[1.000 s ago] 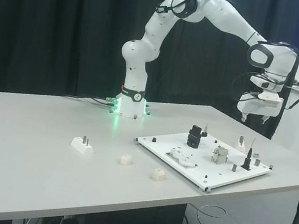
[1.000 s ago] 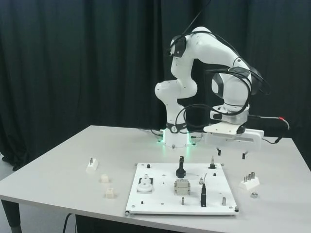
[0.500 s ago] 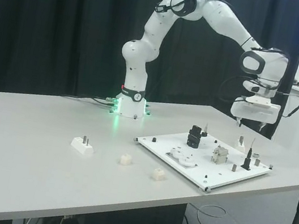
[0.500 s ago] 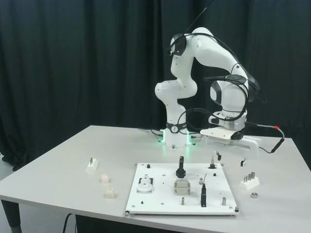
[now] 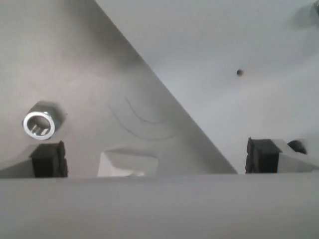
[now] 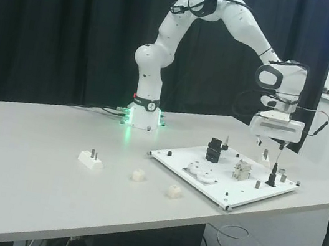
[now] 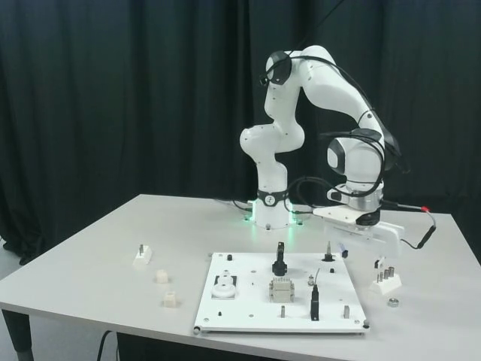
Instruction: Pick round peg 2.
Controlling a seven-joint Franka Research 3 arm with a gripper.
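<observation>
Worktop matt grey and smooth; board smooth white, plastic-looking; nut bright shiny metal; arm glossy white shell; curtain black cloth, hanging in folds

Even overhead light; black curtain stays dark. Green glow at arm base. Soft shadows on grey table. Wrist view blurred close up; a shadow crosses the table beneath the gripper.
</observation>
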